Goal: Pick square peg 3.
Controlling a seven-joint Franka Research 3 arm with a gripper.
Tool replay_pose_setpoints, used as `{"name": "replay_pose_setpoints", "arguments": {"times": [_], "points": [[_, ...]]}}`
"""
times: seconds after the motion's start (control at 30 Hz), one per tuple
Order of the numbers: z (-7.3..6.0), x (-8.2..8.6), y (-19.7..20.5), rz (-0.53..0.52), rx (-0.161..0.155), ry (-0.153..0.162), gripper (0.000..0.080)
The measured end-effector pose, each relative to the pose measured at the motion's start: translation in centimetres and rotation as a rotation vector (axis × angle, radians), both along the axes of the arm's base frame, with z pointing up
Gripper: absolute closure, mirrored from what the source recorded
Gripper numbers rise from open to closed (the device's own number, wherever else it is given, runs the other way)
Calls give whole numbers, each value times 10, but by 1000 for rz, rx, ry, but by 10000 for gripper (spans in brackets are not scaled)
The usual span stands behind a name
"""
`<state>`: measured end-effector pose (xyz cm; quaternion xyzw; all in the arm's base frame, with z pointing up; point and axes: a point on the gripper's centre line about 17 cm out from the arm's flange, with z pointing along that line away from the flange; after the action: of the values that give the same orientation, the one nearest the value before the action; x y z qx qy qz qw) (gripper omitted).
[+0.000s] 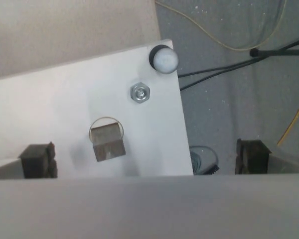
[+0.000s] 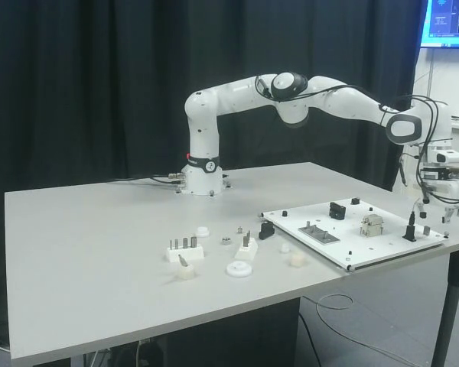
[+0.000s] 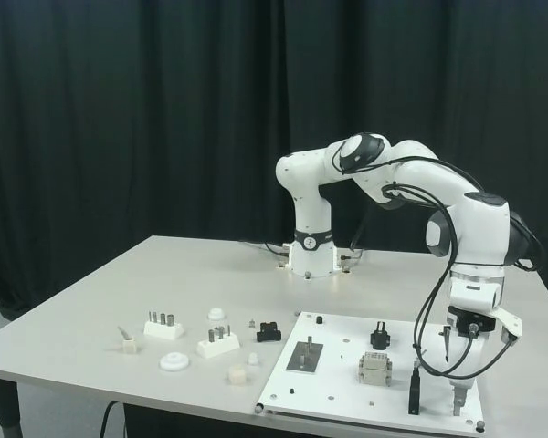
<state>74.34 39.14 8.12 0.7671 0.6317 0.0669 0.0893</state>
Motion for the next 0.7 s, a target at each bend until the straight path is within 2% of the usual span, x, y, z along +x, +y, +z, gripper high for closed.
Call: {"name": "replay_pose_setpoints", "arguments": {"times": [0.47, 0.7], "points": [[4, 2, -1, -19, 6, -4, 3], [14, 2, -4, -101, 27, -2, 3]]}}
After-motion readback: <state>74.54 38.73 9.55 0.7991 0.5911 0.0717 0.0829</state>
